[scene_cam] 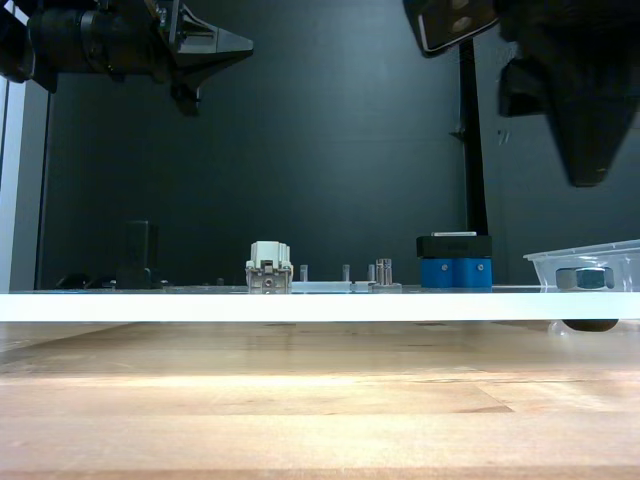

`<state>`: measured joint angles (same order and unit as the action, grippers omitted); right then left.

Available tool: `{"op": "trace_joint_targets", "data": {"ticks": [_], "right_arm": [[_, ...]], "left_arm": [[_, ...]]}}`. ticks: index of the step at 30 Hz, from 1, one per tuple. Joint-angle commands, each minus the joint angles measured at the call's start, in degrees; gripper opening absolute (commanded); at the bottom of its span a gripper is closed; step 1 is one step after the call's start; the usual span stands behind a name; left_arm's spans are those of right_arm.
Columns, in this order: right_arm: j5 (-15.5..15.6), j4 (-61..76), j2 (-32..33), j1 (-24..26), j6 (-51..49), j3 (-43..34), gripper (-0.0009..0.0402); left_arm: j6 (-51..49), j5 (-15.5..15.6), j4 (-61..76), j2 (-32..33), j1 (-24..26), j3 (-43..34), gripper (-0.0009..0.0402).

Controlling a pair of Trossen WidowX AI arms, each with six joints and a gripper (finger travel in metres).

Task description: Unfasten the M12 nut and place it in the container

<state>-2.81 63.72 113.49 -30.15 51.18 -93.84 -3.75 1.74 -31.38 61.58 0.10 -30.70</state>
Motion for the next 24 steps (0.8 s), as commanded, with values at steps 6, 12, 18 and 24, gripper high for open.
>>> {"op": "trace_joint_targets", "data": {"ticks": [6,12,18,24], "right_arm": [[0.1,-0.7,1.1,0.0,-1.2,0.0,0.0042],[0.1,-1.5,3.7,0.0,-1.6,0.1,0.0173],[0.0,-6.7,4.2,0.2,-1.5,3.7,0.0252],[-0.2,-7.1,4.2,0.2,-1.4,4.4,0.0212]], "left_arm": [[0.0,0.0,0.0,0.0,0.0,0.0,0.0],[0.0,0.0,0.0,0.0,0.0,0.0,0.0],[0.0,0.0,0.0,0.0,0.0,0.0,0.0],[0.0,0.0,0.0,0.0,0.0,0.0,0.0]]}}
